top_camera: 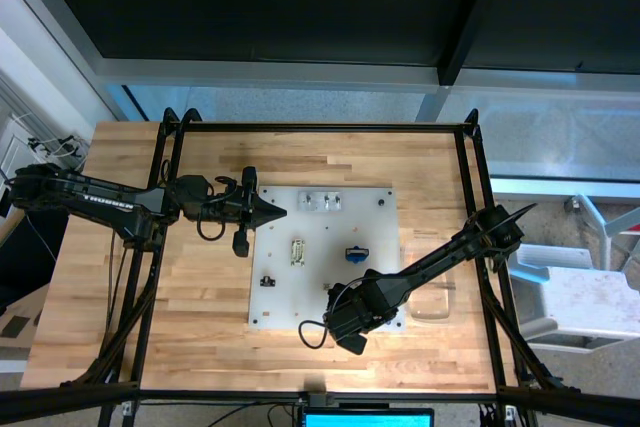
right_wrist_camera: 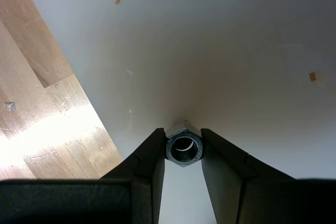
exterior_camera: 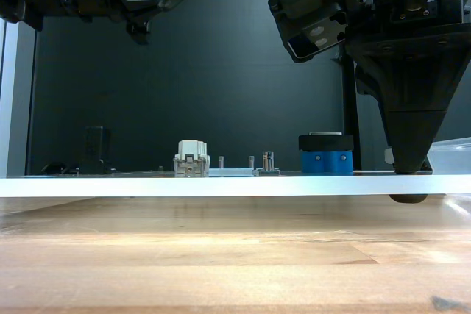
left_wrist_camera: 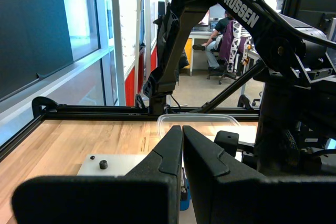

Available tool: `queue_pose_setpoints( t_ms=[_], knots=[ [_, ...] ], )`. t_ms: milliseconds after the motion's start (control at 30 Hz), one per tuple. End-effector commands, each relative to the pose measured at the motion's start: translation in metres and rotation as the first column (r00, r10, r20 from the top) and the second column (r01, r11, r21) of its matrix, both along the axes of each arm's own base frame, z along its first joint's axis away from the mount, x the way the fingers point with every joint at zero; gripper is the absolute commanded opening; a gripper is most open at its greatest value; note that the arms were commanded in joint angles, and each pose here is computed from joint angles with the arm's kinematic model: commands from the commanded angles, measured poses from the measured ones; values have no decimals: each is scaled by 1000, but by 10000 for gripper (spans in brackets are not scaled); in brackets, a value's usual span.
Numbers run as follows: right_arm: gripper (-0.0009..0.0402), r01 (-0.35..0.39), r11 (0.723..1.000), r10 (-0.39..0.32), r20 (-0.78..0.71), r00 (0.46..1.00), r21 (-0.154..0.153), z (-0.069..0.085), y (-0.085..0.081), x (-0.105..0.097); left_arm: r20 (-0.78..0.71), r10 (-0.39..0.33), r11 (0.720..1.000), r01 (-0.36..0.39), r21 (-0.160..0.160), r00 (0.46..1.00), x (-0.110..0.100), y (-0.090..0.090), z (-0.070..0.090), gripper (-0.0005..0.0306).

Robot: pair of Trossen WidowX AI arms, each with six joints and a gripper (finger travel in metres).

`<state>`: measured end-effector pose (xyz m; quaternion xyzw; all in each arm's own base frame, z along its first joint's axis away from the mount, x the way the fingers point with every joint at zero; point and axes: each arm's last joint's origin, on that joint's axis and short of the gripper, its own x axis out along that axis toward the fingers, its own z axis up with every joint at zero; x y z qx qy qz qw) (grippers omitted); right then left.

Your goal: Unfasten the M12 fastener and place in the container

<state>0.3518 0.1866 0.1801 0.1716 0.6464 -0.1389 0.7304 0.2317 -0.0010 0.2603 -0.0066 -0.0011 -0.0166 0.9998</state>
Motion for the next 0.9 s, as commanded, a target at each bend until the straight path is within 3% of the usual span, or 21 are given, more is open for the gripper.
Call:
queue_pose_setpoints(
  t_ms=[33,200,333,500,667,900],
  knots=[
    [33,-2,1000,2,0,1000,-6,0,0,0,0,0,1000,0,0,1000,0,0,0,0],
    [4,-3,1000,3,1,1000,-5,1,0,0,0,0,1000,0,0,1000,0,0,0,0],
    [1,-32,999,32,-1,999,15,3,1,0,0,0,1000,0,0,1000,0,0,0,0],
    [2,-161,987,161,18,987,5,9,0,-1,0,0,1000,0,0,1000,0,0,0,0],
    [2,-371,928,371,17,928,-26,18,-2,-5,0,0,1000,0,0,1000,0,0,0,0],
    [2,-392,920,392,26,919,-30,37,-6,-14,0,0,1000,0,0,1000,0,0,0,0]
  ],
)
